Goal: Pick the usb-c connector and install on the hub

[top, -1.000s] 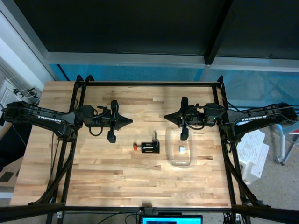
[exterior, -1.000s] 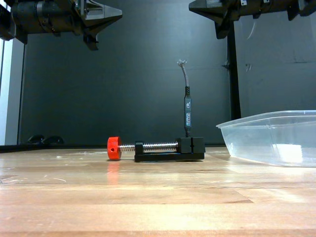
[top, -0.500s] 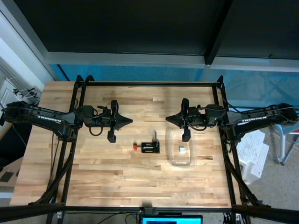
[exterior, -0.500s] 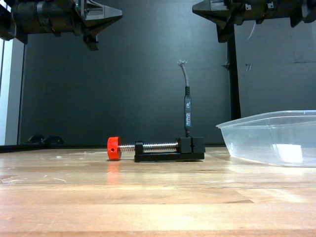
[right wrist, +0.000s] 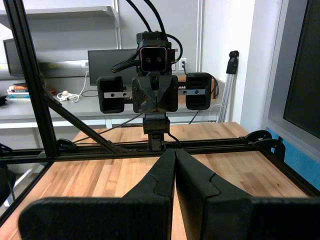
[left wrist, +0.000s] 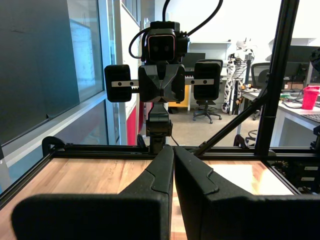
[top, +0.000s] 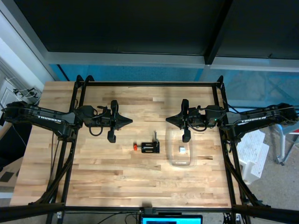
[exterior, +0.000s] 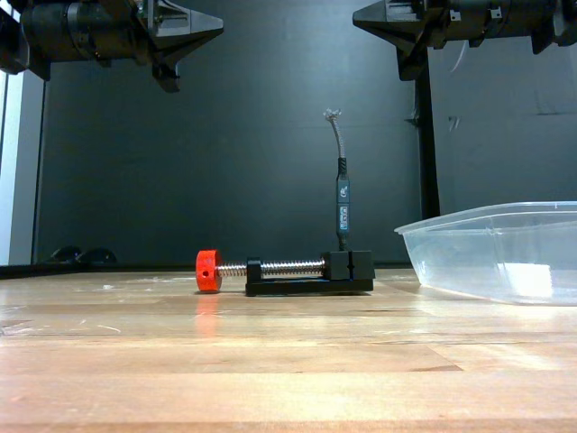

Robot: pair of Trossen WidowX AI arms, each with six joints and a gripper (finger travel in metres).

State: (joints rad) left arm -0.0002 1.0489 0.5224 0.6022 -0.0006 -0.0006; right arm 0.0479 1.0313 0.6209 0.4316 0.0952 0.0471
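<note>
The black usb-c connector (exterior: 343, 203) is stood upright on the black red-knob vise (exterior: 311, 272), well below and between the left gripper (exterior: 219, 20) & right gripper (exterior: 356, 13), both w/ fingers (left wrist: 159, 172) pressed together, empty.

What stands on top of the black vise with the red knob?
A black USB-C connector stands upright there, free, its grey braided cable rising. Its seating on the tab cannot be seen. The left gripper and the right gripper, both shut, hang high above the table.

Left gripper (top: 130, 122) and right gripper (top: 167, 118) face each other beyond the vise (top: 150, 148) and tray (top: 180, 161).
</note>
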